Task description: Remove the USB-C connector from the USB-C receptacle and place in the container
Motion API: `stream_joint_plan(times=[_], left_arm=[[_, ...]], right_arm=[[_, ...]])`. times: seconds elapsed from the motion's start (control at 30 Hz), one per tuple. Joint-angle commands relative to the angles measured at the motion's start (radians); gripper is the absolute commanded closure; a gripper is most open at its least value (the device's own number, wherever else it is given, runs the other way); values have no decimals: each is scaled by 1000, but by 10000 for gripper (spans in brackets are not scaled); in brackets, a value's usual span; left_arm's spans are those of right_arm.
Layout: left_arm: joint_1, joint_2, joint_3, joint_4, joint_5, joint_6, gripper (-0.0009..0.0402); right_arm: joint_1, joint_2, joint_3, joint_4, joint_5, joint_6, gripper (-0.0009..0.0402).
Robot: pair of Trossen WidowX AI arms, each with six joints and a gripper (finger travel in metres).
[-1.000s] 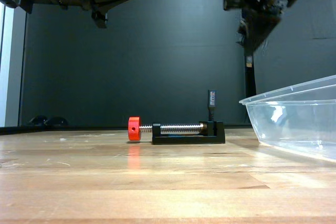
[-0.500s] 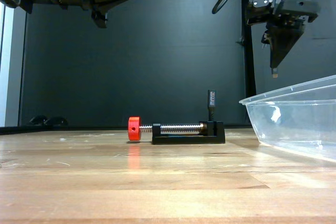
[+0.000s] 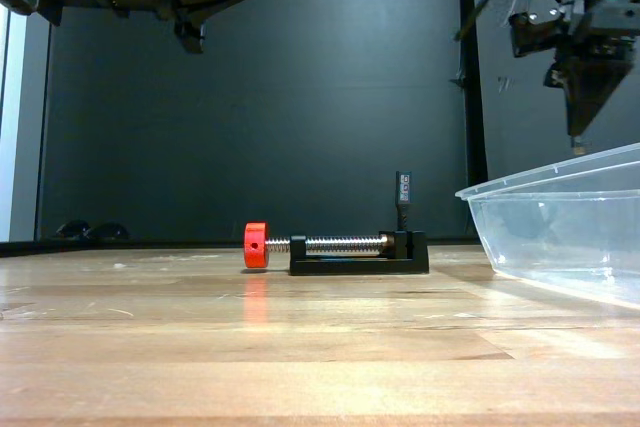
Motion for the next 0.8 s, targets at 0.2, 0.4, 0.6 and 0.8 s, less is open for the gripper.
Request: stream_joint_plan(times=[0.2,0.4,0.6,0.8], left_arm=[[0,0,0,0,0,0,393],[0,0,0,0,0,0,393],[0,0,0,0,0,0,393],[0,0,0,1,0,0,393]], right_arm=[[0,-39,-32,-26,8,44,393],[-1,-39,-101,5,8,73,393],[-1,-34,-188,76,-2,106,384],[-1,-27,-183,84,6,129,346]])
